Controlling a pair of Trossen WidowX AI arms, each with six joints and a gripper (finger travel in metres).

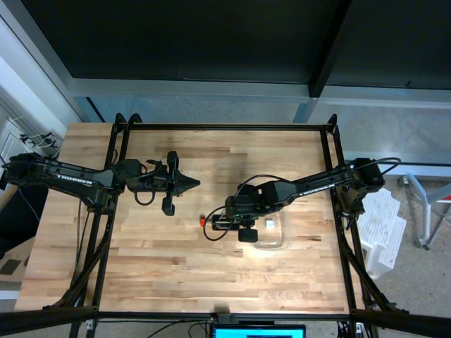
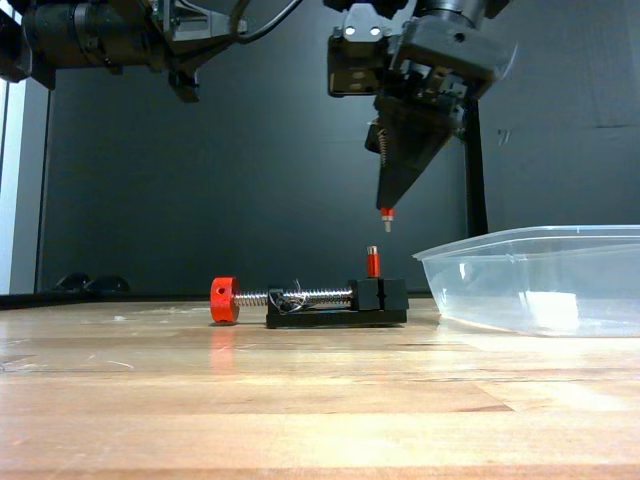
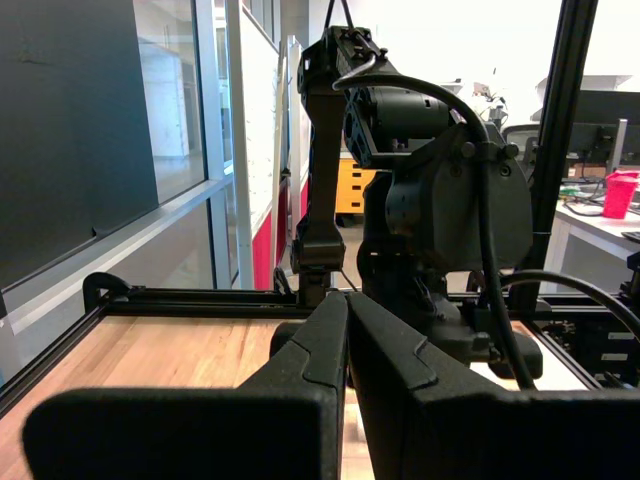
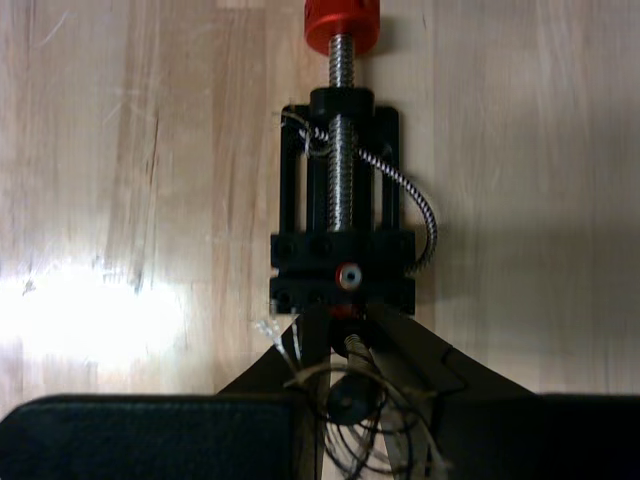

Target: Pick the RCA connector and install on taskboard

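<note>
Closest to my low camera, the taskboard [image 2: 335, 305] sits flat on the tabletop [image 2: 300, 400], directly beneath the right end effector [image 2: 386, 200]. That end effector points straight down, its fingers pinched closed on the RCA connector [image 2: 386, 213]. The connector's red tip and small pin poke out below the fingertips. They hang clear above the board's upright red socket [image 2: 372, 262] and, in the low view, sit a shade toward the tray side of it.

I judge the connector light and rigid, and small enough to twist in the pinch. Its thin pin could bend if it meets the socket rim. The hold belongs on the barrel with the tip left free, as it is now. The board looks light too and may slide under a crooked push.

Just beside the right end effector, on the side away from the board's red knob [image 2: 224, 299], is a clear plastic tray [image 2: 530, 280]. The high view shows one small pale item [image 1: 270, 224] inside it, which I cannot identify.

My left end effector [image 1: 192, 184] is parked well apart and raised, fingers together on nothing.
</note>
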